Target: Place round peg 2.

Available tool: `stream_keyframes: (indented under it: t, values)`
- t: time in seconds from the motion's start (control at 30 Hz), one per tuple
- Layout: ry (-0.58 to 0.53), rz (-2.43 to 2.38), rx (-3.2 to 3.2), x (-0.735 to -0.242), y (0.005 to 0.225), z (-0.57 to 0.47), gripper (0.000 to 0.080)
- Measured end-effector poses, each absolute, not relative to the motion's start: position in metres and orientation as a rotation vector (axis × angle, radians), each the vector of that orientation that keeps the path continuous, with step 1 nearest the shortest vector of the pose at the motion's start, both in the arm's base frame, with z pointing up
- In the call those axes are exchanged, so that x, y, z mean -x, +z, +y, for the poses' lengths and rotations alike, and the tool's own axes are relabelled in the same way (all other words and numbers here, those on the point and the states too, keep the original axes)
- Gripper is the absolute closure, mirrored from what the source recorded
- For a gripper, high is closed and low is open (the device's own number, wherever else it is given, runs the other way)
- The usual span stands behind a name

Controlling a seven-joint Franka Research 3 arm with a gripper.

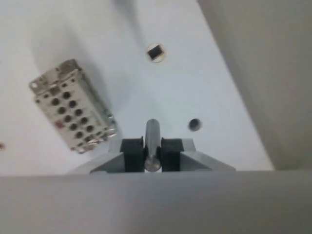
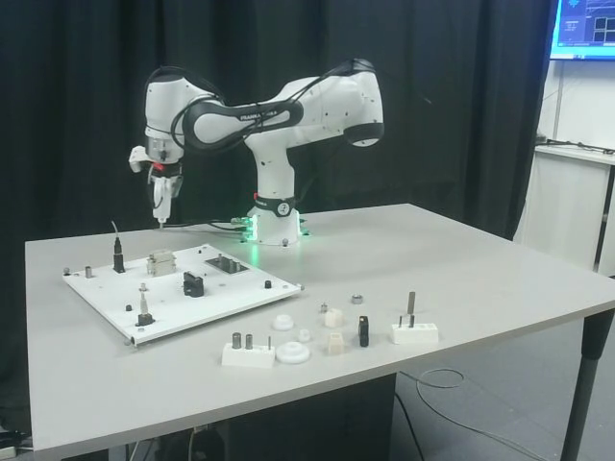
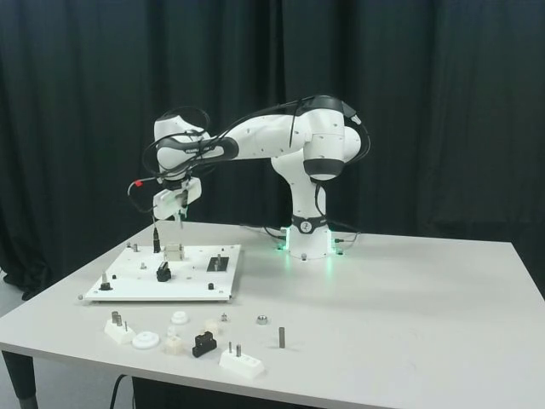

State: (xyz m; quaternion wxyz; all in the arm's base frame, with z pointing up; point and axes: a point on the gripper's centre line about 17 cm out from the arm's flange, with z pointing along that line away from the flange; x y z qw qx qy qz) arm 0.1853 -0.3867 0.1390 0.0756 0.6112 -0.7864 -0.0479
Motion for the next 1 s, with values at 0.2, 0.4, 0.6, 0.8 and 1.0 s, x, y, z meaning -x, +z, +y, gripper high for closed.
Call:
stream_keyframes:
  t: [0.2, 0.4, 0.6, 0.8, 1.0]
  values:
    - [-0.191, -2.29, -1.834, -0.174, 0.137, -0.389, 0.0731]
    - [-0.221, -2.242, -1.841, -0.172, 0.131, -0.392, 0.0731]
    - [-0.232, -2.228, -1.844, -0.173, 0.126, -0.394, 0.0731]
    - [-0.244, -2.229, -1.845, -0.172, 0.122, -0.394, 0.0731]
    - [-0.245, -2.239, -1.849, -0.173, 0.121, -0.394, 0.0731]
